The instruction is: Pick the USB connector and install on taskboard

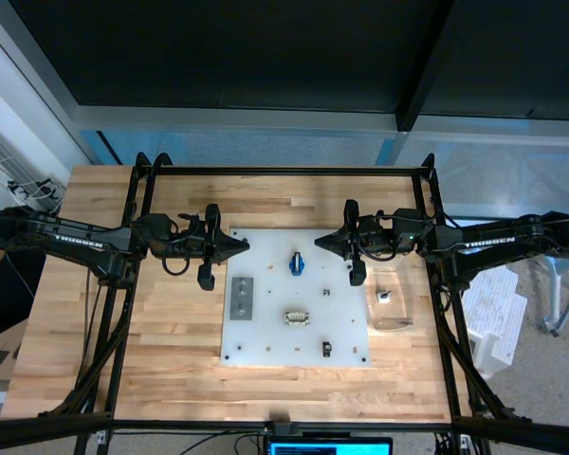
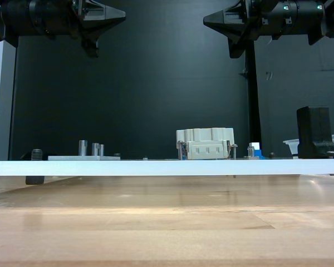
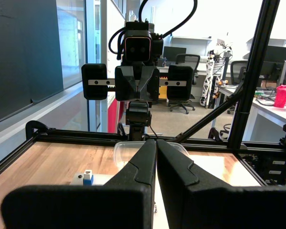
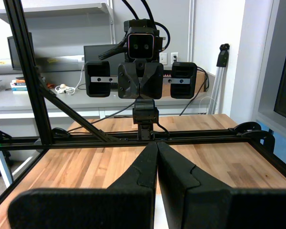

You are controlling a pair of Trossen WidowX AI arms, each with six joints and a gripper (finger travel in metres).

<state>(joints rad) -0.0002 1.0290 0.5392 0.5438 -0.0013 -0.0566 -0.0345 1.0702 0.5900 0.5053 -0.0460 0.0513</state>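
The taskboard (image 1: pixel 266 332) is a white square plate at the table's middle, carrying a blue part (image 1: pixel 297 263), a grey block (image 1: pixel 241 297), a beige connector (image 1: pixel 297 318) and a black socket (image 1: pixel 327 349). A tiny dark piece (image 1: pixel 326 291) lies on the plate; I cannot tell whether it is the USB connector. My left gripper (image 1: pixel 246 244) hovers shut above the plate's far left corner. My right gripper (image 1: pixel 318 243) hovers shut above the plate's far edge, facing the left one. Neither holds anything.
A clear plastic tray (image 1: pixel 405 301) with a small white cube (image 1: pixel 384 296) stands right of the plate. A black frame (image 1: pixel 284 172) rims the table. In the low view the beige connector (image 2: pixel 205 143) and the black socket (image 2: pixel 314 132) rise above the plate's edge.
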